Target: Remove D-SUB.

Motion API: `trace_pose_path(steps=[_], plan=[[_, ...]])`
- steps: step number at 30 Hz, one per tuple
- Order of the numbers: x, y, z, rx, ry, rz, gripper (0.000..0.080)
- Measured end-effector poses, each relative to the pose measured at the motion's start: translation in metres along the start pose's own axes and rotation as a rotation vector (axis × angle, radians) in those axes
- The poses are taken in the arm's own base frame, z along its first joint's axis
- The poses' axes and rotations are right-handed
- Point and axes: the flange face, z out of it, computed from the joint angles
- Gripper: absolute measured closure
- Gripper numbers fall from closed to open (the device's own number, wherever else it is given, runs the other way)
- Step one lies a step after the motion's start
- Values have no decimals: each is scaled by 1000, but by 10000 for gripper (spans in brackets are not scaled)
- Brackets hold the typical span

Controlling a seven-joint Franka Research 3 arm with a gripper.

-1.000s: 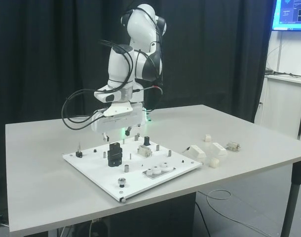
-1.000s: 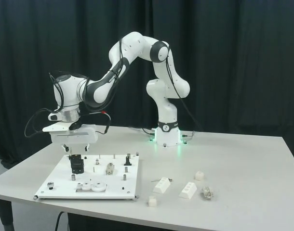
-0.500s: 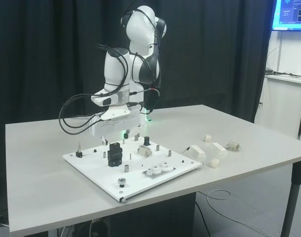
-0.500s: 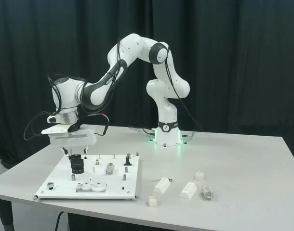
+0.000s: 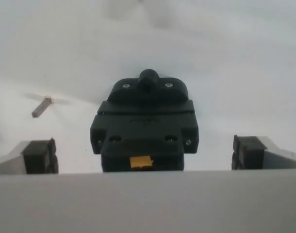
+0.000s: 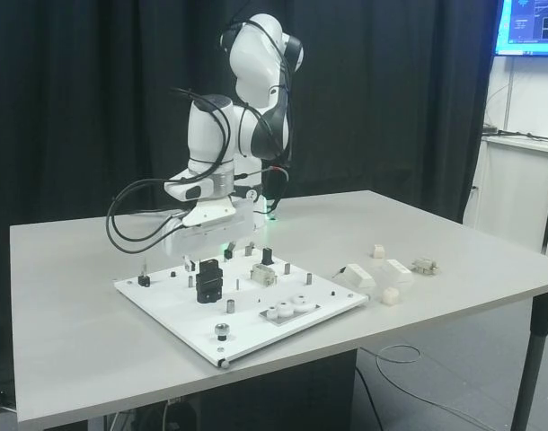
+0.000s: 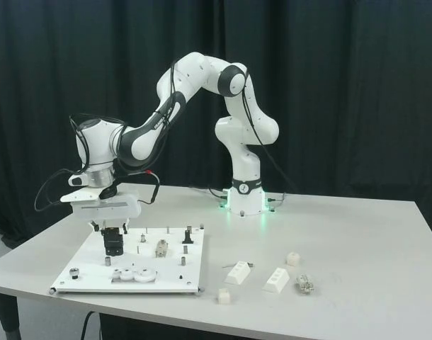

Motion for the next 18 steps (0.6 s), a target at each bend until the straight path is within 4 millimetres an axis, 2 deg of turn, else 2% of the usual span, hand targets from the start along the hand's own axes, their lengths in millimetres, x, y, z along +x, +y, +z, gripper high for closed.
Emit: trace_pose_path(steps=[9,10,18], plan=[[2,1,7,-8,3,-4,3],[2,1,8,-9,3,-7,92],[2,0,11,-9,1,-18,92]])
